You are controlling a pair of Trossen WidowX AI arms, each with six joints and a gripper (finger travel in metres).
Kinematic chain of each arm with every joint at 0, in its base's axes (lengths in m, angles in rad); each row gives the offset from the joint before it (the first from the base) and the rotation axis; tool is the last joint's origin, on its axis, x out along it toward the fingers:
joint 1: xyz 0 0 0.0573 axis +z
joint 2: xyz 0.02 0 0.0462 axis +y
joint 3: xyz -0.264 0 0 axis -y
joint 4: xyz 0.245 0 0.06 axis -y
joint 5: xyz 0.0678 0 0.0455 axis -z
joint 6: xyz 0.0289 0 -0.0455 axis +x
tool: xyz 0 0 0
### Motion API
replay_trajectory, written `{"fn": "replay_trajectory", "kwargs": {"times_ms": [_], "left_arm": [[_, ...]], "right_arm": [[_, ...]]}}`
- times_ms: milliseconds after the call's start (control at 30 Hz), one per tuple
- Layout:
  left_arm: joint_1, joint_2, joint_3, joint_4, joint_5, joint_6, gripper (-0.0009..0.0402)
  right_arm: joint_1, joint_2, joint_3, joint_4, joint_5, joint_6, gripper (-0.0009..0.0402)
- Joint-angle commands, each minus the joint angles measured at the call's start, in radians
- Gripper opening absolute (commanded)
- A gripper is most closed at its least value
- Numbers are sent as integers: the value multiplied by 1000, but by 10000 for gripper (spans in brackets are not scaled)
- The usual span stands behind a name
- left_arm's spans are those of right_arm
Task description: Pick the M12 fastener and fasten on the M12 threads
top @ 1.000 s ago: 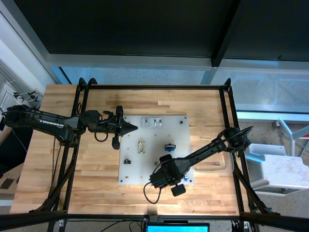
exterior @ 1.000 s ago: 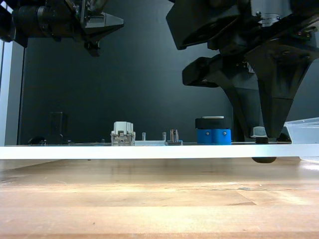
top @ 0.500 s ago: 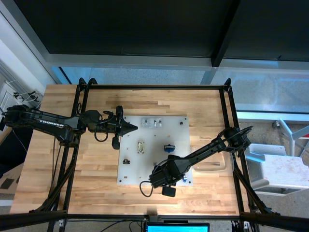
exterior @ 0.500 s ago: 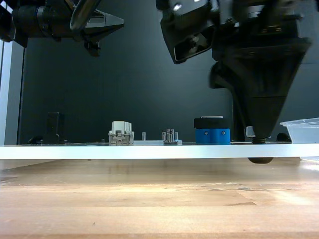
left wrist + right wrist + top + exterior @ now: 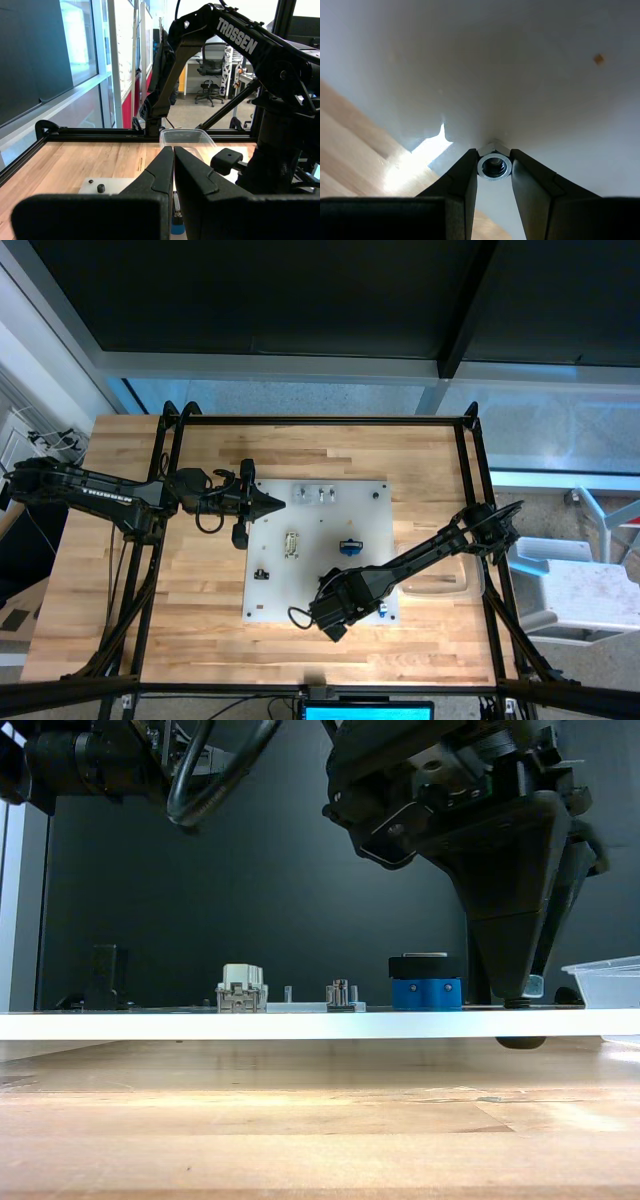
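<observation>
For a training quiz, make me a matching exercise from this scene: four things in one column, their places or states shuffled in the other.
1 left gripper
2 right gripper
3 nut
4 blue block

a stands on the white board
b shut, raised over the board's far left edge
c pinched at a gripper's tip
d low at the board's near right edge, gripping

Pairs: 1-b, 2-d, 3-c, 4-a

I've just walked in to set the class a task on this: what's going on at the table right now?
The right gripper is shut on a small silver nut, with its tip down at the near right edge of the white board. The views do not show whether the nut is on its stud yet. The left gripper, shut and holding nothing, hangs above the board's far left edge.
</observation>
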Motion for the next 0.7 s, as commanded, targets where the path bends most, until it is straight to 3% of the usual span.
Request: {"fn": "replay_trajectory", "kwargs": {"times_ms": [33, 267, 700], "left_arm": [[0, 0, 0, 0, 0, 0, 0], [0, 0, 0, 0, 0, 0, 0], [0, 0, 0, 0, 0, 0, 0]], "right_arm": [[0, 1, -2, -3, 4, 183, 25], [0, 1, -2, -3, 12, 512, 25], [0, 1, -2, -3, 11, 1018, 25]]}}
